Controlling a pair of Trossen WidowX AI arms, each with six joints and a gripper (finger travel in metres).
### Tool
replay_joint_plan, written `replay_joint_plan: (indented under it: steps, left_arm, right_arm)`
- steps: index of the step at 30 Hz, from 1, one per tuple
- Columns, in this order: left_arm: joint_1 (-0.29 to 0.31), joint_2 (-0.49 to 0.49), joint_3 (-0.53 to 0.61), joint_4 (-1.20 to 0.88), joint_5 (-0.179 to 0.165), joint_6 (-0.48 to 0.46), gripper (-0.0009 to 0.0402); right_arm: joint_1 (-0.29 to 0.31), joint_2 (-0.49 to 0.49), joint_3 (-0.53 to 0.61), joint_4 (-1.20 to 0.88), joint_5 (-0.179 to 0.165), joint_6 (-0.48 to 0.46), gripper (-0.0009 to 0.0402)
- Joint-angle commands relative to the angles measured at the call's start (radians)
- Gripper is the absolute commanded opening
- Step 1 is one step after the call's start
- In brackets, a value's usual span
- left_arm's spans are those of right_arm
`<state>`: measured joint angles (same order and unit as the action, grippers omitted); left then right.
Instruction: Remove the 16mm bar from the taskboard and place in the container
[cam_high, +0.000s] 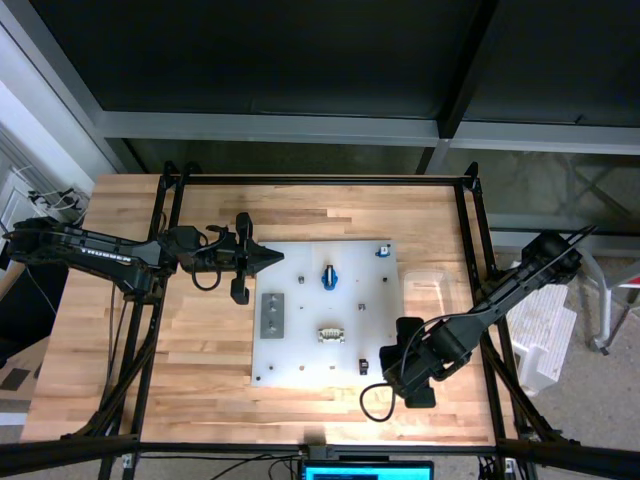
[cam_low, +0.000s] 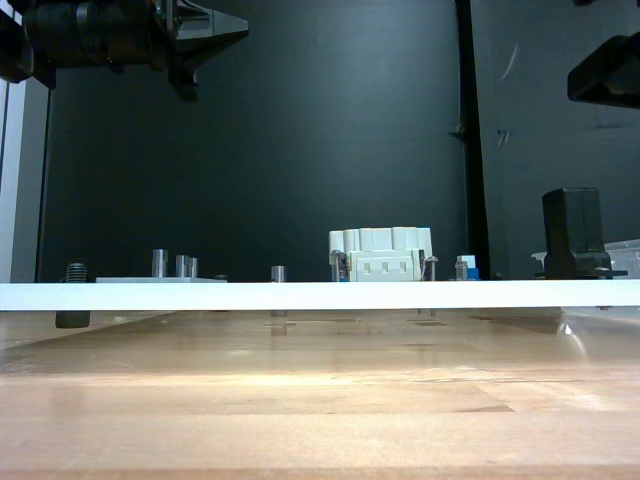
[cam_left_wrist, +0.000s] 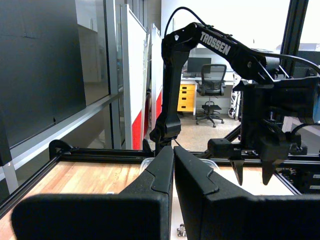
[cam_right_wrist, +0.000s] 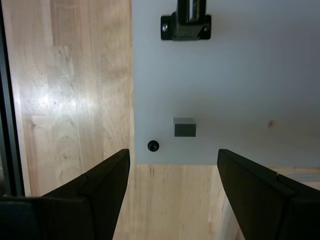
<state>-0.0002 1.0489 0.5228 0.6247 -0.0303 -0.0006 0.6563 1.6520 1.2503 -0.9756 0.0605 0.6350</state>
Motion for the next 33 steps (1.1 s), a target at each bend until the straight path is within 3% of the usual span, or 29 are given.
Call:
replay_joint_plan:
  steps: [1, 6, 33]
  left_arm:
    - [0.000, 0.000, 0.000, 0.001, 0.000, 0.000, 0.0000]
    - [0.000, 0.000, 0.000, 0.001, 0.000, 0.000, 0.0000]
    - [0.000, 0.000, 0.000, 0.000, 0.000, 0.000, 0.0000]
  right_arm:
    - [0.001, 0.017, -0.002, 0.006, 0.009, 0.008, 0.0255]
    - [0.003, 0.048, -0.003, 0.025, 0.027, 0.013, 0.0255]
    - [0.000, 0.106, -0.036, 0.135, 0.037, 0.012, 0.0233]
